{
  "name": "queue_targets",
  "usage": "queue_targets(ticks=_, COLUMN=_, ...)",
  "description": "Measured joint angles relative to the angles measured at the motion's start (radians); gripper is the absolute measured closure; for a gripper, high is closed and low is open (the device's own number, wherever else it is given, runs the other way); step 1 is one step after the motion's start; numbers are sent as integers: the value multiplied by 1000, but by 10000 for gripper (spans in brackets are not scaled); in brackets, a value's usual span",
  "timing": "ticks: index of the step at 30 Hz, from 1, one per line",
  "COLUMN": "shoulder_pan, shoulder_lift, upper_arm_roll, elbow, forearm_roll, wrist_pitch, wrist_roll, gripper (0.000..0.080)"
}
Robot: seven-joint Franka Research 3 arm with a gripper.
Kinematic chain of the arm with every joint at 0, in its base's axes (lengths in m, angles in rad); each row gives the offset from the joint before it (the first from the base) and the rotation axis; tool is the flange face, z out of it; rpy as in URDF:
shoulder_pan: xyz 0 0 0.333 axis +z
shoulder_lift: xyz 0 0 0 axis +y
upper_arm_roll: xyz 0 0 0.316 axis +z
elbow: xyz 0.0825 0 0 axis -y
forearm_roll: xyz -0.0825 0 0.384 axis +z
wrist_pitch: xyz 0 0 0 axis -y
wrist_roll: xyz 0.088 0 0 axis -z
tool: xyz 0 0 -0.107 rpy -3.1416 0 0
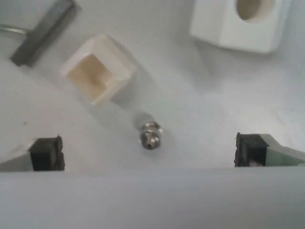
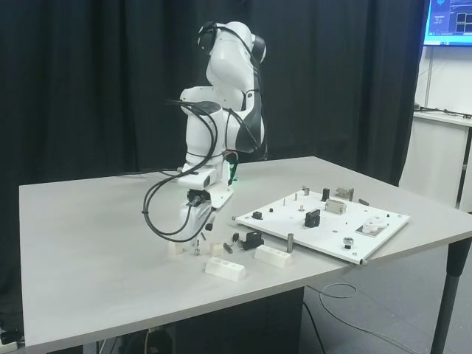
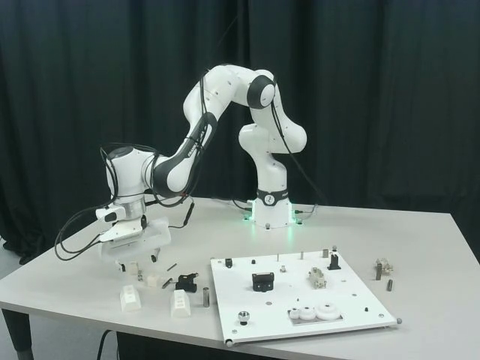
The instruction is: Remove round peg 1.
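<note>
A small metal round peg [image 1: 151,135] stands upright on the grey table, seen end-on in the wrist view. My gripper [image 1: 150,152] is open above it, with the black pads [image 1: 46,153] wide apart on either side and touching nothing. From the first room view the gripper [image 2: 199,234] hangs low over the table, left of the white board [image 2: 383,234], with the thin peg [image 2: 197,250] just under it. In the second room view the gripper [image 3: 139,264] is near the table's front left corner.
A small white block with a square socket [image 1: 97,69] lies close beside the peg. A larger white block with a round hole [image 1: 243,21] and a dark bar [image 1: 43,31] lie a little further off. More white blocks [image 3: 180,302] and a black part [image 3: 185,283] sit by the board.
</note>
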Motion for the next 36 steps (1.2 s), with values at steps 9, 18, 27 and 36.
queue_targets(ticks=9, shoulder_pan=24, shoulder_lift=-27, upper_arm_roll=1, elbow=-4, forearm_roll=13, wrist_pitch=-111, wrist_roll=9, gripper=3)
queue_targets(ticks=18, shoulder_pan=72, shoulder_lift=-75, upper_arm_roll=1, elbow=-45, forearm_roll=36, wrist_pitch=-195, wrist_roll=54, gripper=3)
queue_targets(ticks=27, shoulder_pan=153, shoulder_lift=-148, upper_arm_roll=2, elbow=-146, forearm_roll=53, wrist_pitch=-206, wrist_roll=123, gripper=3)
queue_targets(ticks=36, shoulder_pan=251, shoulder_lift=-238, upper_arm_roll=3, elbow=-255, forearm_roll=54, wrist_pitch=-204, wrist_roll=217, gripper=3)
